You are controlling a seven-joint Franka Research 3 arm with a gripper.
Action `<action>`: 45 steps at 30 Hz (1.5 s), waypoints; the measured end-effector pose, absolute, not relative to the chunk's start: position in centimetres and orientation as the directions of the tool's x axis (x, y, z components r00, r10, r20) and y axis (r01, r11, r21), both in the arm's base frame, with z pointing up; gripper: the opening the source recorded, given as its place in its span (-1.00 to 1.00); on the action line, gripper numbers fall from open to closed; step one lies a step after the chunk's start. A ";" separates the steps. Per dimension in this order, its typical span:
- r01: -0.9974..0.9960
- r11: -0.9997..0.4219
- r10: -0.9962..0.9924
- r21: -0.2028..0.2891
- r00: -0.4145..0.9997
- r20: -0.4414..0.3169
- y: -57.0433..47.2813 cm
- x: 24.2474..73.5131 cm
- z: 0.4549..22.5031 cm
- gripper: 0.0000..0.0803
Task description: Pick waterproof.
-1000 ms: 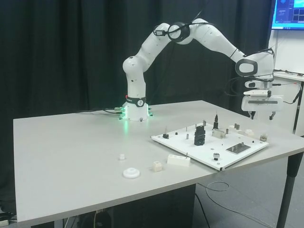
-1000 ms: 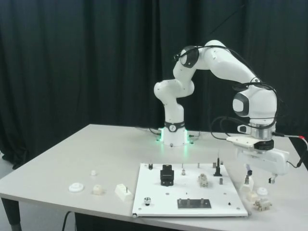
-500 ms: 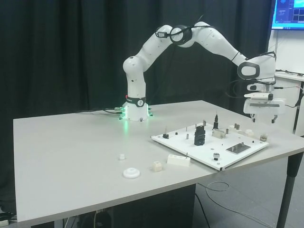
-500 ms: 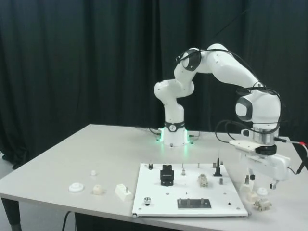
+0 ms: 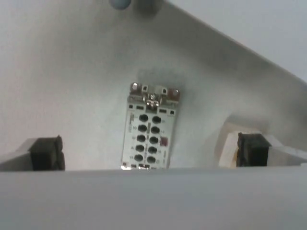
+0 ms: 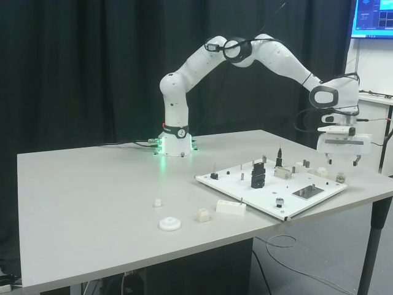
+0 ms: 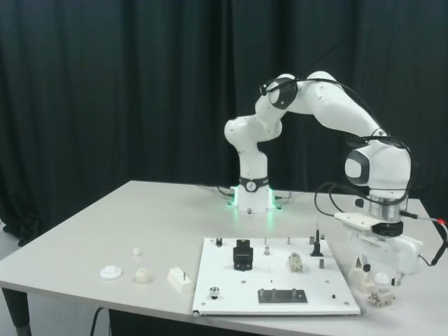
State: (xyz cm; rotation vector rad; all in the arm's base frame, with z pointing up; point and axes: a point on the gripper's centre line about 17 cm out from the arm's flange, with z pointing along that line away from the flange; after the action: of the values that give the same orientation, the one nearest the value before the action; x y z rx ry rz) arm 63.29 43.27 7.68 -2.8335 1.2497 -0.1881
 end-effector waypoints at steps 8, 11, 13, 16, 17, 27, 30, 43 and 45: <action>-0.735 -0.674 -0.738 -0.073 0.667 0.100 43.4 63.6 6.7 0.99; -0.737 -0.672 -0.740 -0.070 0.666 0.096 43.6 63.6 6.4 0.99; -0.739 -0.670 -0.742 -0.067 0.665 0.092 43.7 63.5 6.3 0.99; -0.742 -0.667 -0.744 -0.063 0.662 0.088 43.7 63.5 6.0 0.99; -0.742 -0.667 -0.744 -0.062 0.662 0.088 43.7 63.6 6.0 0.99; -0.745 -0.665 -0.746 -0.052 0.660 0.084 43.5 63.7 5.1 0.99; -0.745 -0.665 -0.747 -0.051 0.660 0.081 43.6 63.7 4.8 0.99; -0.742 -0.669 -0.743 -0.046 0.665 0.074 44.1 63.6 3.3 0.99; -0.741 -0.670 -0.742 -0.045 0.667 0.075 44.2 63.6 3.1 0.99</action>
State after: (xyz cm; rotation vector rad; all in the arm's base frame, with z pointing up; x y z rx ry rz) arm 63.62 44.15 3.09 -2.8581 1.2710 -0.1363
